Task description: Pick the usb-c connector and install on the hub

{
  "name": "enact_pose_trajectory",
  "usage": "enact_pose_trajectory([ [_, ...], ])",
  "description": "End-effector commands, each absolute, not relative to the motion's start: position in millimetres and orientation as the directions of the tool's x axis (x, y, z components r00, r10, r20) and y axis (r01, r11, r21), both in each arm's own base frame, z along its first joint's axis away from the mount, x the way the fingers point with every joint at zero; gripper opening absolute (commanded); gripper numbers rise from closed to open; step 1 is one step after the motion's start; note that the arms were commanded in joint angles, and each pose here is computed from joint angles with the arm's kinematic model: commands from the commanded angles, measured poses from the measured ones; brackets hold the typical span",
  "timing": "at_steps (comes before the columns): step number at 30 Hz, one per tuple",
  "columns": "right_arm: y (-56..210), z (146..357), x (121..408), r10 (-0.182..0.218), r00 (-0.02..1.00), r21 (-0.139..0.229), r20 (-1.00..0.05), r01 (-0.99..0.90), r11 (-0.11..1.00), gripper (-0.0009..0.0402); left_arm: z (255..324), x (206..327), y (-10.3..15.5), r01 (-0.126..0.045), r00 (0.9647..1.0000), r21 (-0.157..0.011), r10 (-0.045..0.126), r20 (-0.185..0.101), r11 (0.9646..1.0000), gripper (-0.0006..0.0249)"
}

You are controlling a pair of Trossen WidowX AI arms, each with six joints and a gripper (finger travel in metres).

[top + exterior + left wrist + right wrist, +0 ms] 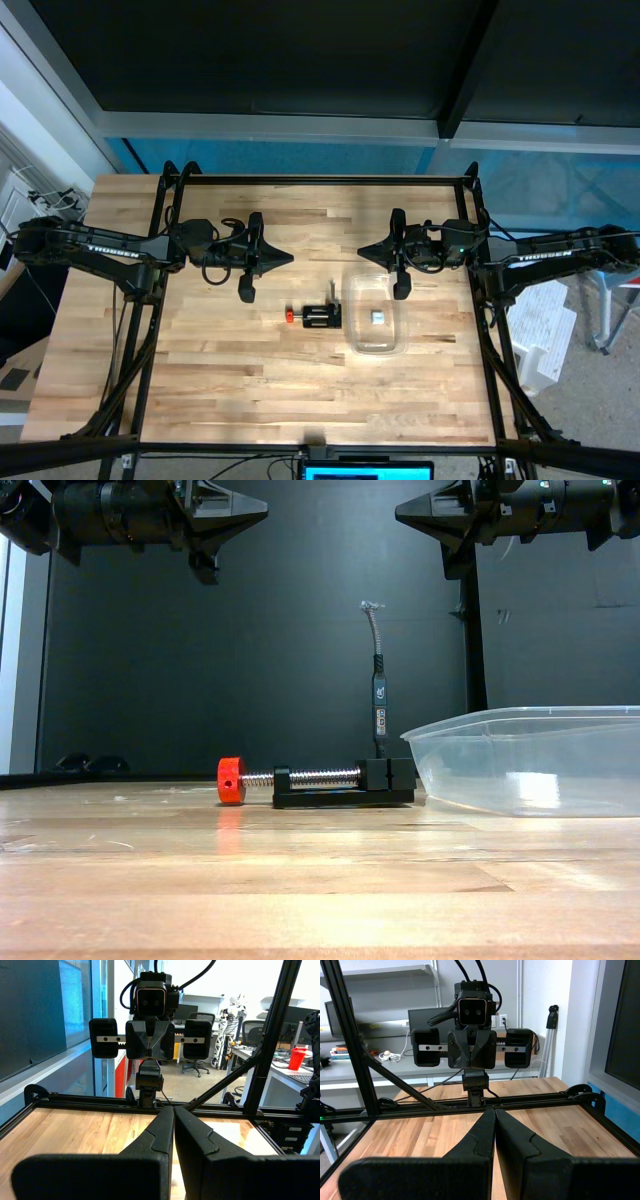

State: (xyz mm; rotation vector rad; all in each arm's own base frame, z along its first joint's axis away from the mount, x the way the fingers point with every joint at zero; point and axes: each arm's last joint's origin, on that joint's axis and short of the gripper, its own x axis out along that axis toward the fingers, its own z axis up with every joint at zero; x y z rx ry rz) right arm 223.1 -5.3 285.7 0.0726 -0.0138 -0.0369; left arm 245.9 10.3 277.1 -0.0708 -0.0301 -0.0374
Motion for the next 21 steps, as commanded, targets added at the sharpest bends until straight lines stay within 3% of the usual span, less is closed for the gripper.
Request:
enact_pose_trajectory([
  [1,-5.3,285.7,223.3,-0.039,0.999,0.071,0.012,0.038,0.997,0.0000,277.0,246.0,10.4,0.038,0.9989,-0.070,-0.036,0.031,0.9968,0.0000],
  [21,-5.3,284.1,223.6,-0.039,0.999,0.070,-0.003,0.039,0.997,0.0000,277.0,246.0,10.3,0.038,0.9989,-0.070,-0.036,0.031,0.9968,0.0000],
])
